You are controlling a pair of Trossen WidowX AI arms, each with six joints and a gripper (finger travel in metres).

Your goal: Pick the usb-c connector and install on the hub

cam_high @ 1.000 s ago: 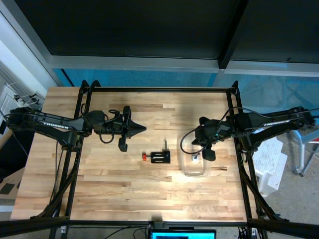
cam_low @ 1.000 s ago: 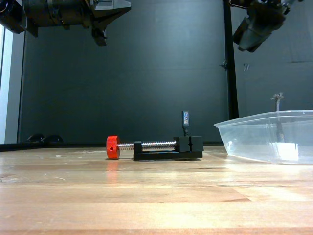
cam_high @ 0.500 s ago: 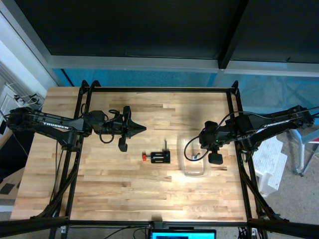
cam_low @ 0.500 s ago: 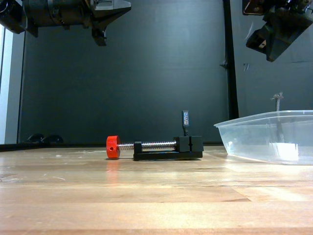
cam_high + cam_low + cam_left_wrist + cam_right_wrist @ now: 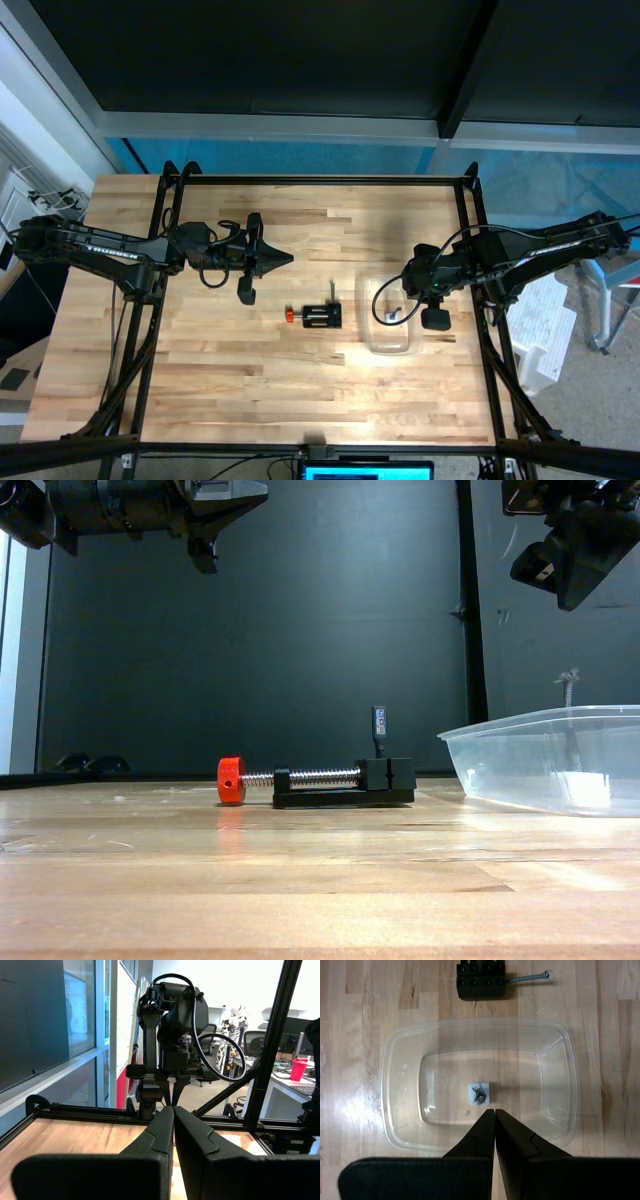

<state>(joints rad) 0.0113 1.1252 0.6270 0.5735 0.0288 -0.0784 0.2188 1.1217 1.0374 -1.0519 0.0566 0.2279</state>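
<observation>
1. While the right gripper [image 5: 495,1111] hangs high over the right rim of the clear tub [image 5: 561,1075], fingers pressed together and empty, the usb-c connector [image 5: 481,1094] lies free on the tub floor.
2. Left gripper [image 5: 288,258]: high, far-left of the vise [image 5: 322,317], fingers pressed together.
3. Hub [image 5: 378,723] stands upright, clamped in the vise, left of the tub.

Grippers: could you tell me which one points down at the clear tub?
The right gripper, shut, over the tub where the usb-c connector sits free; the left gripper, also shut, points sideways.
</observation>
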